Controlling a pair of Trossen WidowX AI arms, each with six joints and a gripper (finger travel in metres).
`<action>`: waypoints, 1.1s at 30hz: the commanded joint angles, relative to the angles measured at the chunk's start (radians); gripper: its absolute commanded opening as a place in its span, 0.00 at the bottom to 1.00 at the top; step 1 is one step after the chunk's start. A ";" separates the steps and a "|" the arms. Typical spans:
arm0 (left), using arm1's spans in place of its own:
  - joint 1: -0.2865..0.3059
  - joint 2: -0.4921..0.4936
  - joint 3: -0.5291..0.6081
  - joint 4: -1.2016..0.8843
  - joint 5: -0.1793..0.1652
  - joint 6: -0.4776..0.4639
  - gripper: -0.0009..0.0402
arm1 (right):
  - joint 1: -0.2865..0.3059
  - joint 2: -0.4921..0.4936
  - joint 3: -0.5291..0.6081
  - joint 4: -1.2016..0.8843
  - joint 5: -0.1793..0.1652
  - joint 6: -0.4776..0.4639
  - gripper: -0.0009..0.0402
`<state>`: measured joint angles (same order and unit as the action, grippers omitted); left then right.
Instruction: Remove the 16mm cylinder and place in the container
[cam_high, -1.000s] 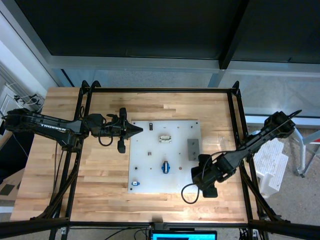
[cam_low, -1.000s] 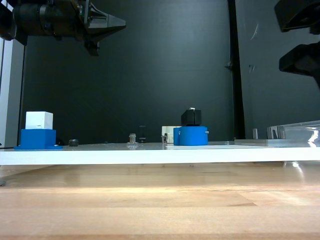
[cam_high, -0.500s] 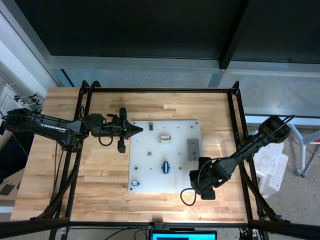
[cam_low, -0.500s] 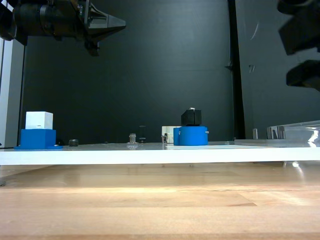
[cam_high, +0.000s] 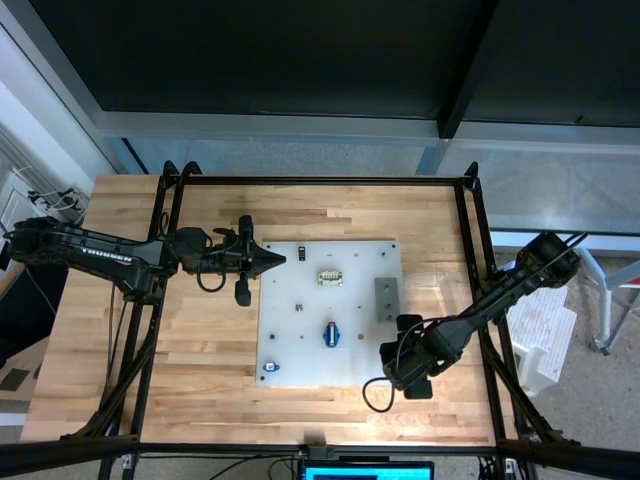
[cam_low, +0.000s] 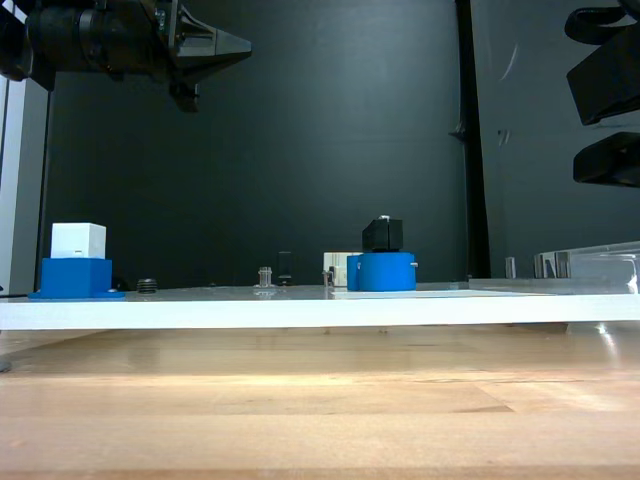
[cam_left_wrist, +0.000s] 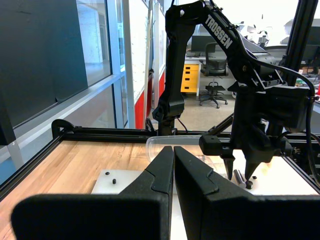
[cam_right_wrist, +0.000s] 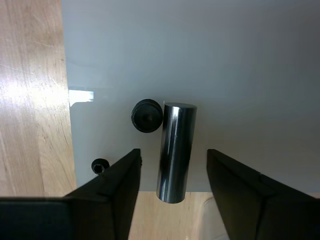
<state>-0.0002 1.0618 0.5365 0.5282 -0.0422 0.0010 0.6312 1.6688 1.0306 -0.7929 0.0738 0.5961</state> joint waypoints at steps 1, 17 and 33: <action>0.000 0.000 0.000 0.000 0.000 0.000 0.02 | 0.000 -0.001 -0.002 0.003 -0.004 -0.006 0.33; 0.000 0.000 0.000 0.000 0.000 0.000 0.02 | -0.001 -0.050 -0.001 0.001 -0.016 -0.011 0.05; 0.000 0.000 0.000 0.000 0.000 0.000 0.02 | -0.056 -0.261 0.006 -0.129 -0.009 -0.029 0.05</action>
<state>-0.0002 1.0618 0.5369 0.5278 -0.0422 0.0010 0.5797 1.4220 1.0359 -0.8974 0.0593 0.5686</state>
